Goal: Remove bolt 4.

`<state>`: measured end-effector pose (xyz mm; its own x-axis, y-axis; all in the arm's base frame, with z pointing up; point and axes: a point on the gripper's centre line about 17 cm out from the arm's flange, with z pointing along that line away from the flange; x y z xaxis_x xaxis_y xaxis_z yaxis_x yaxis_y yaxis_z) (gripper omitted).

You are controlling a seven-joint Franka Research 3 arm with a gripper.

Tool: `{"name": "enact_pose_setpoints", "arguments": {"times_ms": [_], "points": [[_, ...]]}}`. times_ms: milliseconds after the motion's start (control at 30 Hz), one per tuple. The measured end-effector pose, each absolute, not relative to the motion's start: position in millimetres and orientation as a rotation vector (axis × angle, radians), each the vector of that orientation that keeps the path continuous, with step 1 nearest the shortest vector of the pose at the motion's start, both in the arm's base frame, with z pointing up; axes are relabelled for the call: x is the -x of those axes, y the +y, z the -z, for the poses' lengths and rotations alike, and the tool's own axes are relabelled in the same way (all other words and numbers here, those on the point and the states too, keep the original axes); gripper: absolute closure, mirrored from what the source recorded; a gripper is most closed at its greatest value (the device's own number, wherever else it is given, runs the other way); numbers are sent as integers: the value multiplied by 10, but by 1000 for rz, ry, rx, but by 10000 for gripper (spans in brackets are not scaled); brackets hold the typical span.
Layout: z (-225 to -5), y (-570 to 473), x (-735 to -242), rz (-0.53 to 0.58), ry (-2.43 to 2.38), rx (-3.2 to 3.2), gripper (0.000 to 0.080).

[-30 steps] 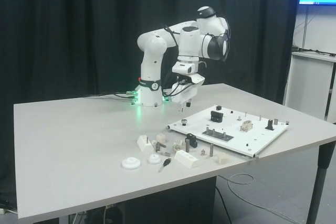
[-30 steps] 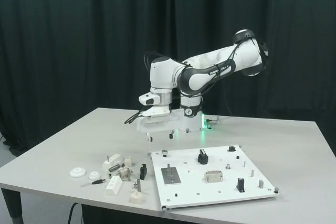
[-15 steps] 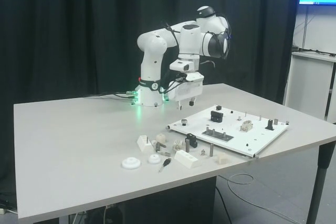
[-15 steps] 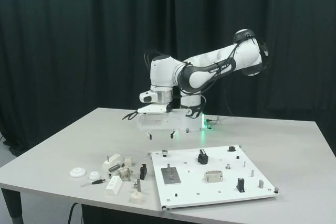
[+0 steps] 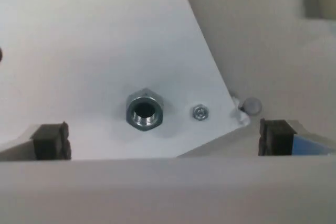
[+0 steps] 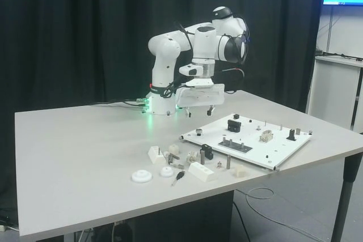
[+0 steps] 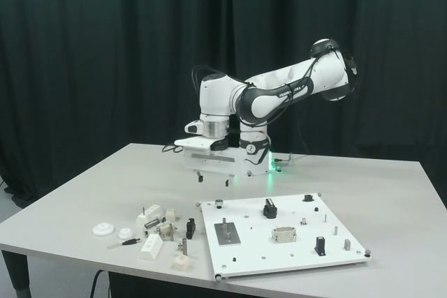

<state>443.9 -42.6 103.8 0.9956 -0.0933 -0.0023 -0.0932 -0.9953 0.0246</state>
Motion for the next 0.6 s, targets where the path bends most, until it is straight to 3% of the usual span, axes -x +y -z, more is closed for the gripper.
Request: {"name": "enact_pose_setpoints", "arguments": {"times_ms": [600], "points": [[-976, -415, -4434, -14, -883, -3007, 3]]}}
